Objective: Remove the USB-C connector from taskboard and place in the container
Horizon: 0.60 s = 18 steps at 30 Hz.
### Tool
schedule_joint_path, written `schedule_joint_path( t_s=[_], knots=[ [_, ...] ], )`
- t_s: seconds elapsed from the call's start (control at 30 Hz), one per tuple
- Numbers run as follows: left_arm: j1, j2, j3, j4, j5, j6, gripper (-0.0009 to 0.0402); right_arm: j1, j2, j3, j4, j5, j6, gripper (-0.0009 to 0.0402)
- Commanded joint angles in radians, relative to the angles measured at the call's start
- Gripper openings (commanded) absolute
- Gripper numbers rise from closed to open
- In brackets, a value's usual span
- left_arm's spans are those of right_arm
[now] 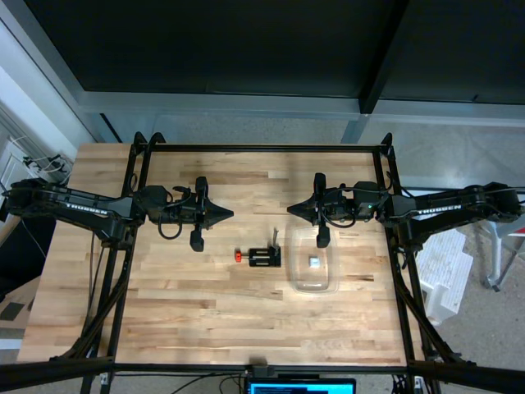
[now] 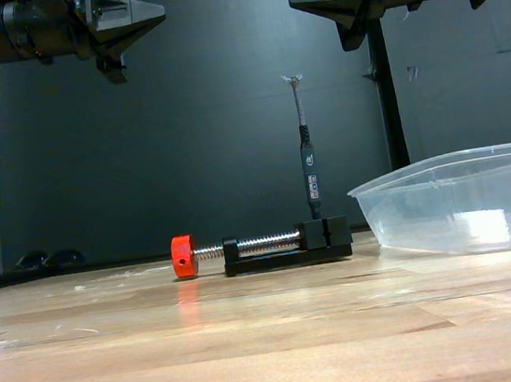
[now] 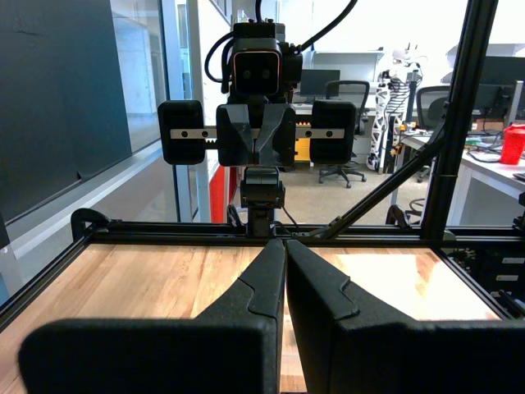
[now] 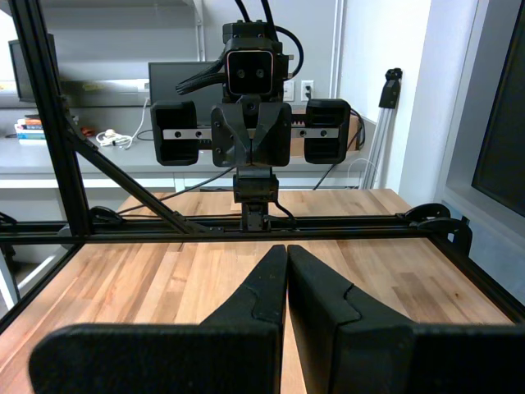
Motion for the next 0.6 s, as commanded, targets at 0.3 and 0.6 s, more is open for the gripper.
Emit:
schedule_joint_path(
  t_s=[0.3,0.6],
  knots=[
    [0.000,0.000,0.000,0.000,0.000,0.000,0.0000,0.002,0.000,0.000,-0.001,-0.001,0.002,0.0000],
    [0.000,0.000,0.000,0.000,0.000,0.000,0.0000,0.006,0.006,0.106,-0.320,-0.003,0.017,0.0000]
  ],
)
